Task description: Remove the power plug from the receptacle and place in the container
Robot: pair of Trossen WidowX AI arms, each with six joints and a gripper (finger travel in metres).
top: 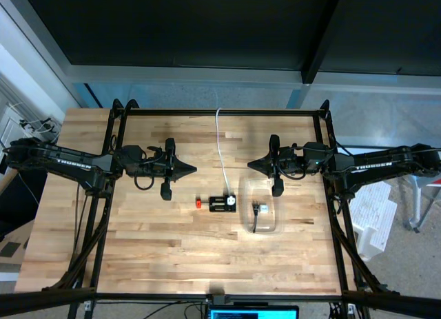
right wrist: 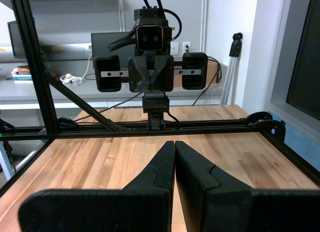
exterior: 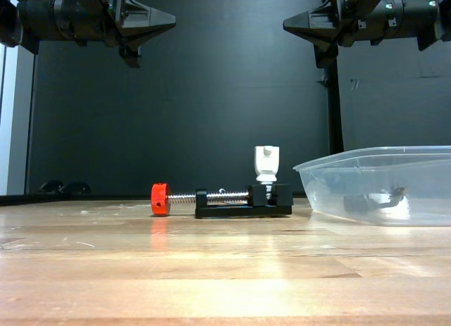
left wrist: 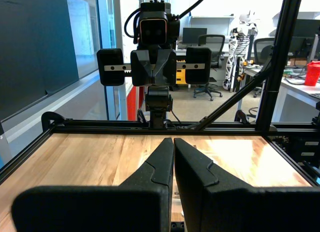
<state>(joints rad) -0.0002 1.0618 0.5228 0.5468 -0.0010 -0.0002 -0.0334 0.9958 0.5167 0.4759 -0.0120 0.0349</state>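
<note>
Sitting in the container [top: 279,221], the power plug [top: 256,209] lies flat on the tray floor with its cord stub toward the near edge. The receptacle [top: 231,200] stands upright in the black clamp block [top: 219,204], just left of the container, red-orange knob [top: 198,203] pointing left. The white cable [top: 221,145] runs away to the far edge.

Right gripper [top: 249,164]: fingers pressed together, holding nothing, raised high over the table. The plug is below it and nearer the near edge, well apart.

Left gripper [top: 193,169]: fingers closed tip to tip, nothing held, same height, tip facing the right one, well apart from the plug.
</note>
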